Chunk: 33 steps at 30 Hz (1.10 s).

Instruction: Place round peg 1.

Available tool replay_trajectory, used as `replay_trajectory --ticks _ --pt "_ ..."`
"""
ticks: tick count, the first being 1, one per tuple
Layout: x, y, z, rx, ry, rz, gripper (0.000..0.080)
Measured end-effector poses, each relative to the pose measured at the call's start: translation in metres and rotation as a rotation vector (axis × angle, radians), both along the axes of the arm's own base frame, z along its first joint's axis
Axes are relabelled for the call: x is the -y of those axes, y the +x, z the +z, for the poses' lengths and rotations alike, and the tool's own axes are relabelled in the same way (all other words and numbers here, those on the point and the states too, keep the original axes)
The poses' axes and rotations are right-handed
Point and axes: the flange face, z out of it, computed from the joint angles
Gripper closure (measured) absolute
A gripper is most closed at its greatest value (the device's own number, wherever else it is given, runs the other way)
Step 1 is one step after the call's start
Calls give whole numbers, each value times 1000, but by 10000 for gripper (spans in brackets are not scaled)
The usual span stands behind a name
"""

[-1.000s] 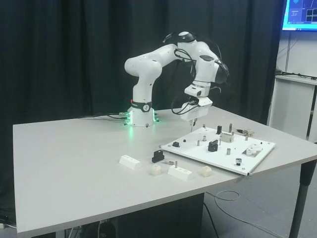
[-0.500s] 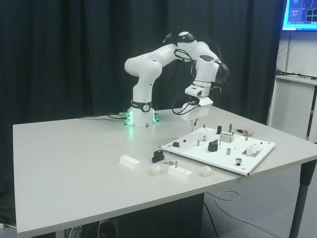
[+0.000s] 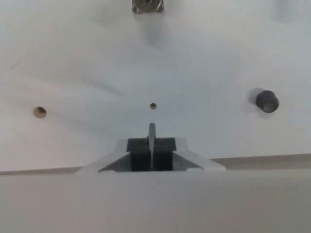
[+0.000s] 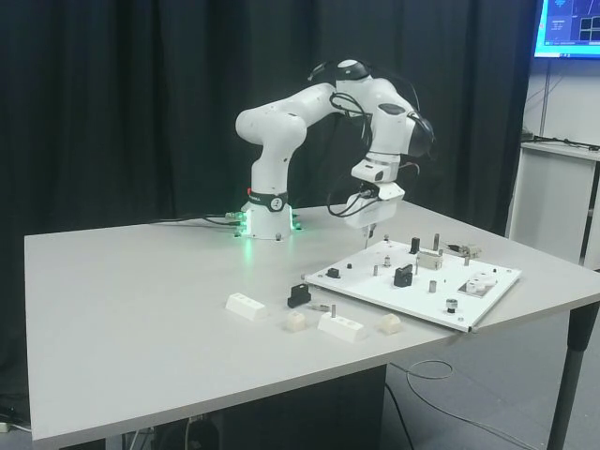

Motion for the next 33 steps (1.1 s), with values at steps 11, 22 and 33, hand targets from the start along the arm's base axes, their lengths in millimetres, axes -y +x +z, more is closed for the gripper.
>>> replay_trajectory --ticks 11,22,33 --pt "5 10 14 74 -27 4 788" --pt "25 25 28 169 -88 17 788" --pt "61 45 39 233 -149 46 788"
